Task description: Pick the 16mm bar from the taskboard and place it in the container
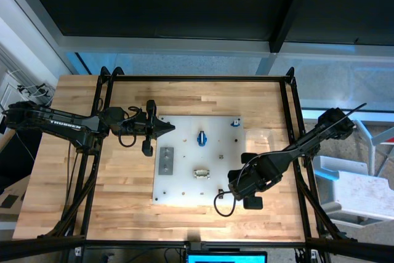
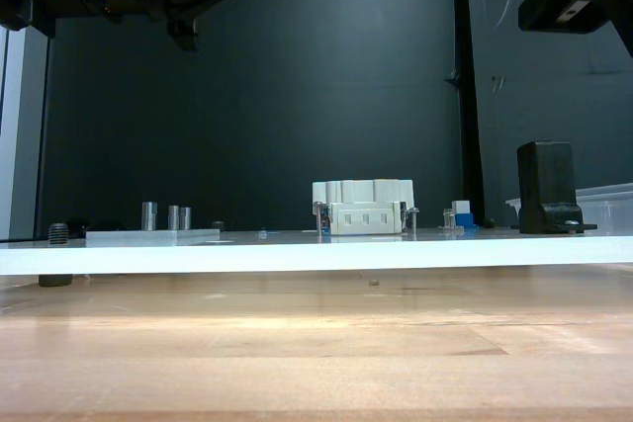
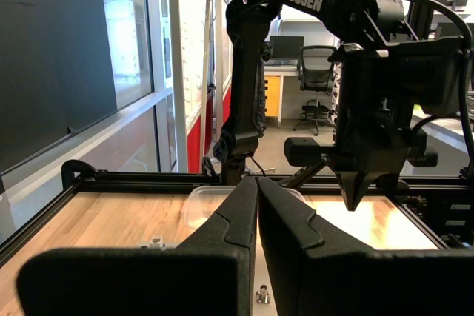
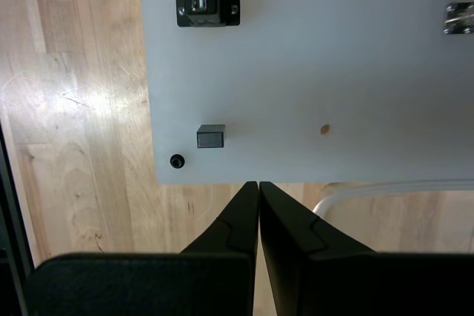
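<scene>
Right claw (image 4: 258, 185) clenched, empty, taskboard (image 4: 333, 72) corner just ahead; left claw (image 3: 257, 180) clenched, high, grey block (image 1: 166, 159) below. Approach step, likely: unclench, reach 16mm bar (image 2: 148, 214).

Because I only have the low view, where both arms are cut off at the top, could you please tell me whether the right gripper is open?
Observer: No, the right gripper is shut, pointing down by the near right corner of the taskboard.
Operator: Thank you; and the left one?
Observer: The left gripper is shut too, held level above the far left corner.
Operator: How far back does the grey block sit?
Observer: It lies along the left side, about midway in depth, nearer the left gripper.
</scene>
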